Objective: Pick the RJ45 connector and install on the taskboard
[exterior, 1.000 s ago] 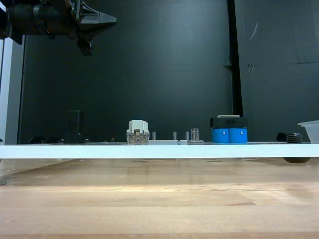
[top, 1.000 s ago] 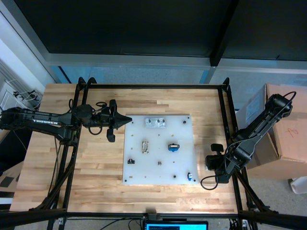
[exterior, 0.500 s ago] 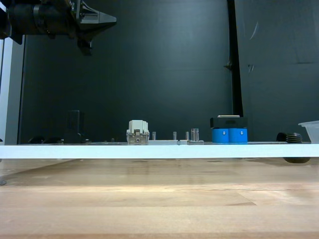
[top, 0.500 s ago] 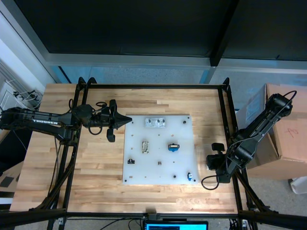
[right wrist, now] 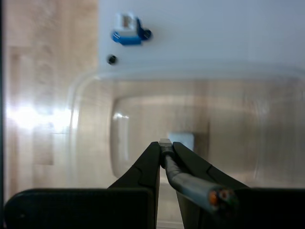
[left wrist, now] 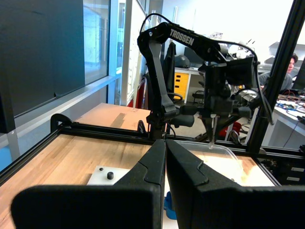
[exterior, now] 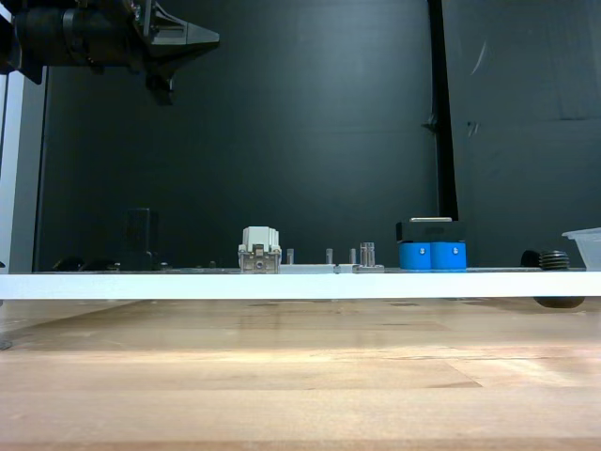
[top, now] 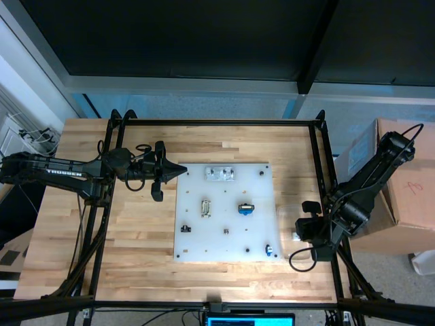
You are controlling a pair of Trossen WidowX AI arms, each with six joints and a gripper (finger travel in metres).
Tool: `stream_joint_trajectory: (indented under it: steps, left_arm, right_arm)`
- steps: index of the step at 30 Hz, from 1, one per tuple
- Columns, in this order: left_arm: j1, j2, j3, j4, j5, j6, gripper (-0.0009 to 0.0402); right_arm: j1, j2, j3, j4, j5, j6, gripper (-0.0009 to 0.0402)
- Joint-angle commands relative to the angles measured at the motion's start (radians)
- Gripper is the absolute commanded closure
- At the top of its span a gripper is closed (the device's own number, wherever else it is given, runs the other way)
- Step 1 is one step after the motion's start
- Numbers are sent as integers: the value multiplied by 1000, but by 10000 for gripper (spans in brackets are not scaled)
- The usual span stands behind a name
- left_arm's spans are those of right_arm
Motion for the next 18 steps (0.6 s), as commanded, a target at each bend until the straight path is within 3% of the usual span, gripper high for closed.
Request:
stream_joint_trajectory:
  steps: [1,8,18]
  left_arm:
    - [0,0,0,0,0,0,393]
    - [0,0,0,0,0,0,393]
    - [0,0,0,0,0,0,393]
  right_arm:
    - [0,0,35,2,1,0,393]
    - [-7,40,106,3,46,12,393]
    - [-104,172,199,28,43,-7,393]
